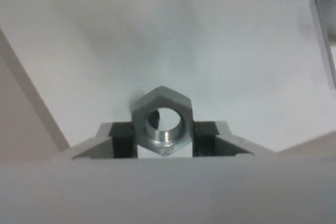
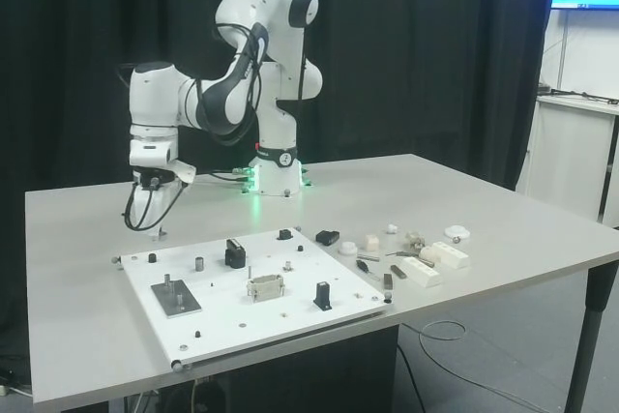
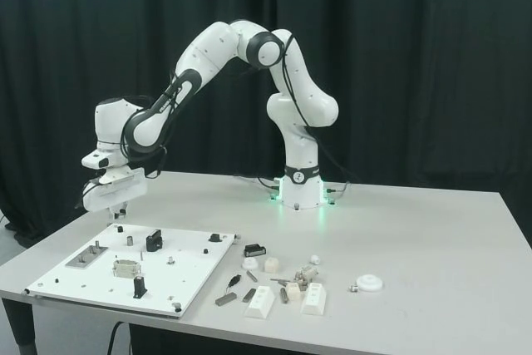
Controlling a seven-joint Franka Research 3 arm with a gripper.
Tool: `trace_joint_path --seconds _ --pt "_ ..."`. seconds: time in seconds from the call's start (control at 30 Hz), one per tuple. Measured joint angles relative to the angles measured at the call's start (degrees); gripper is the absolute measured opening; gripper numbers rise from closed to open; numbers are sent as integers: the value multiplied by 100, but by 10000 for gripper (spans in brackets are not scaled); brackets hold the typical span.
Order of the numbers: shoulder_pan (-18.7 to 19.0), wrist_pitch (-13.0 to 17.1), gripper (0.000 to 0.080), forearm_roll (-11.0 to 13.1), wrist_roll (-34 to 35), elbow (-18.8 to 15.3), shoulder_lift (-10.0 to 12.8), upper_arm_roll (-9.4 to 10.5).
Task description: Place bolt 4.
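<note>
Between fingertips of gripper (image 1: 165, 148), clamped: grey hex nut (image 1: 161, 120), not bolt, above white board (image 2: 253, 292) near its 10 o'clock corner. Your part: small, stiff, slippery metal; keep hold on opposite flats.

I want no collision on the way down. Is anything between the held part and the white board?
Nothing visible. The gripper holds a hex nut, not a bolt, near the white board's far corner. In the wrist view only bare surface lies below it. The board's fixtures stand farther in.
</note>
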Motion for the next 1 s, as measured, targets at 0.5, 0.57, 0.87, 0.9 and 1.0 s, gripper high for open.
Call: trace_joint_path --seconds 0.5,0.57,0.87,0.9,1.0 --pt "688 -340 225 -61 1112 -360 -373 -53" --pt "822 -352 225 -117 1344 -423 -427 -85" --pt "1428 -518 225 -535 2599 -628 -677 -224" --pt "1491 -549 225 -592 2772 -643 -702 -238" --pt "1675 -646 225 -779 3273 -686 -778 -272"
